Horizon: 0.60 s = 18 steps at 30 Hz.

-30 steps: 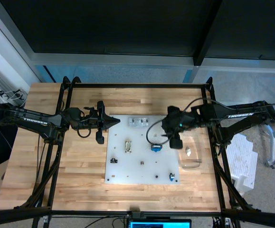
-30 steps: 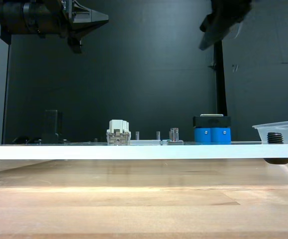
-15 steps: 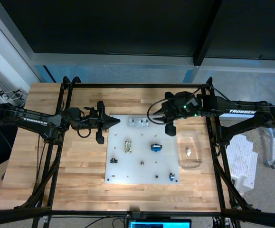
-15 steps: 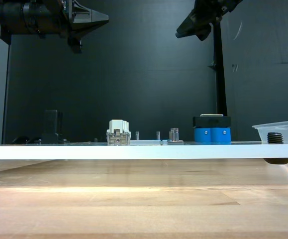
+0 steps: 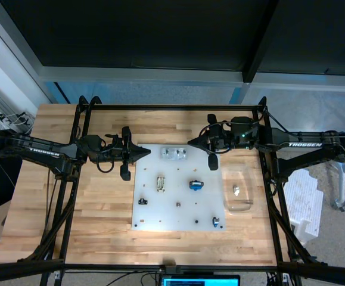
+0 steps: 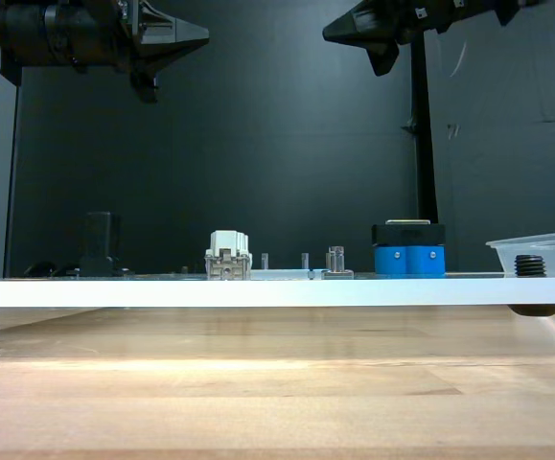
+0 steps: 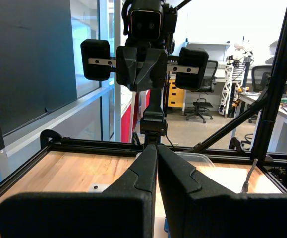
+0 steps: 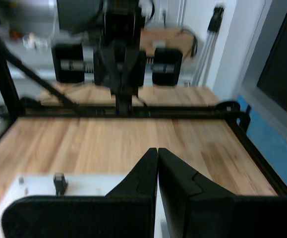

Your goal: Pick the RJ45 connector and install on taskboard

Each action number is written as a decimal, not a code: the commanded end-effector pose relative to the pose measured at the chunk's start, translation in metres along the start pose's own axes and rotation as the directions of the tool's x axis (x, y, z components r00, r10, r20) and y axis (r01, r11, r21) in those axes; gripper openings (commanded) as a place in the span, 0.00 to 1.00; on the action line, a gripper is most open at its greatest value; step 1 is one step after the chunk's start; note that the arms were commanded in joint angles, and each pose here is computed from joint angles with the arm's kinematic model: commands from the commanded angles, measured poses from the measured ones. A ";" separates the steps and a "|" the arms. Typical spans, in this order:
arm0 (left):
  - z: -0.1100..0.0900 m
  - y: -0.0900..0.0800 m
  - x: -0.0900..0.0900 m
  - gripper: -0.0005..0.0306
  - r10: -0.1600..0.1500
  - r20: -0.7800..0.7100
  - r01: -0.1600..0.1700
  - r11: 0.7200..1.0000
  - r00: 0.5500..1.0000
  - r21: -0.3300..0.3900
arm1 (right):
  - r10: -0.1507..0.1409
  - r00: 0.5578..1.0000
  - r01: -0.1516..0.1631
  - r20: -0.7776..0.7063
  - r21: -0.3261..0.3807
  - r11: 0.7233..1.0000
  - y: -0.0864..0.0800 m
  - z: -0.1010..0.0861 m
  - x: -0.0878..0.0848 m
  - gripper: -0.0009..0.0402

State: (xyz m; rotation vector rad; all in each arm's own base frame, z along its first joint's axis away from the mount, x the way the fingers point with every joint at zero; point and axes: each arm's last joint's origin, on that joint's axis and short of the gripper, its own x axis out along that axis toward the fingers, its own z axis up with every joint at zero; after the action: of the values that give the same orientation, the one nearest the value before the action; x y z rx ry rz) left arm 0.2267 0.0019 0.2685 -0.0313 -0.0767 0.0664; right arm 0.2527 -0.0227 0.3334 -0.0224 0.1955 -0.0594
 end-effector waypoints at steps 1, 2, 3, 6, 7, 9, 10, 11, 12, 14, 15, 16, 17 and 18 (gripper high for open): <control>0.000 0.000 0.000 0.02 0.000 0.000 0.000 1.000 1.000 0.000 | 0.004 0.998 -0.006 0.059 0.029 1.000 0.001 -0.008 -0.001 0.02; 0.000 0.000 0.000 0.02 0.000 0.000 0.000 1.000 1.000 0.000 | 0.015 0.997 -0.018 0.076 0.028 0.999 0.001 -0.010 -0.002 0.02; 0.000 0.000 0.000 0.02 0.000 0.000 0.000 1.000 1.000 0.000 | 0.018 0.996 -0.020 0.089 0.027 0.999 0.001 -0.012 -0.003 0.02; 0.000 0.000 0.000 0.02 0.000 0.000 0.000 1.000 1.000 0.000 | 0.017 0.992 -0.021 0.121 0.031 0.999 0.002 -0.018 -0.006 0.02; 0.000 0.000 0.000 0.02 0.000 0.000 0.000 1.000 1.000 0.000 | 0.017 0.991 -0.021 0.131 0.031 0.999 0.002 -0.019 -0.006 0.02; 0.000 0.000 0.000 0.02 0.000 0.000 0.000 1.000 1.000 0.000 | 0.018 0.988 -0.022 0.153 0.030 0.999 0.002 -0.022 -0.008 0.02; 0.000 0.000 0.000 0.02 0.000 0.000 0.000 1.000 1.000 0.000 | 0.018 0.986 -0.024 0.165 0.032 0.999 0.003 -0.024 -0.008 0.02; 0.000 0.000 0.000 0.02 0.000 0.000 0.000 1.000 1.000 0.000 | 0.018 0.985 -0.025 0.174 0.038 0.999 0.003 -0.025 -0.008 0.02; 0.000 0.000 0.000 0.02 0.000 0.000 0.000 1.000 1.000 0.000 | 0.019 0.983 -0.028 0.184 0.044 0.999 0.003 -0.026 -0.008 0.02; 0.000 0.000 0.000 0.02 0.000 0.000 0.000 1.000 1.000 0.000 | 0.029 0.978 -0.038 0.206 0.041 0.998 0.003 -0.029 -0.008 0.02; 0.000 0.000 0.000 0.02 0.000 0.000 0.000 1.000 1.000 0.000 | 0.040 0.976 -0.050 0.216 0.038 0.998 0.004 -0.030 -0.009 0.02; 0.000 0.000 0.000 0.02 0.000 0.000 0.000 1.000 1.000 0.000 | 0.051 0.973 -0.060 0.225 0.035 0.998 0.004 -0.031 -0.009 0.02; 0.000 0.000 0.000 0.02 0.000 0.000 0.000 1.000 1.000 0.000 | 0.050 0.972 -0.061 0.229 0.040 0.997 0.005 -0.032 -0.009 0.02; 0.000 0.000 0.000 0.02 0.000 0.000 0.000 1.000 1.000 0.000 | 0.051 0.972 -0.063 0.229 0.045 0.997 0.005 -0.034 -0.009 0.02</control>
State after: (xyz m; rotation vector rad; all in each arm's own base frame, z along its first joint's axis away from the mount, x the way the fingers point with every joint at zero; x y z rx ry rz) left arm 0.2267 0.0019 0.2686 -0.0314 -0.0770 0.0664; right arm 0.2381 -0.0184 0.3033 0.0219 -0.0322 -0.0076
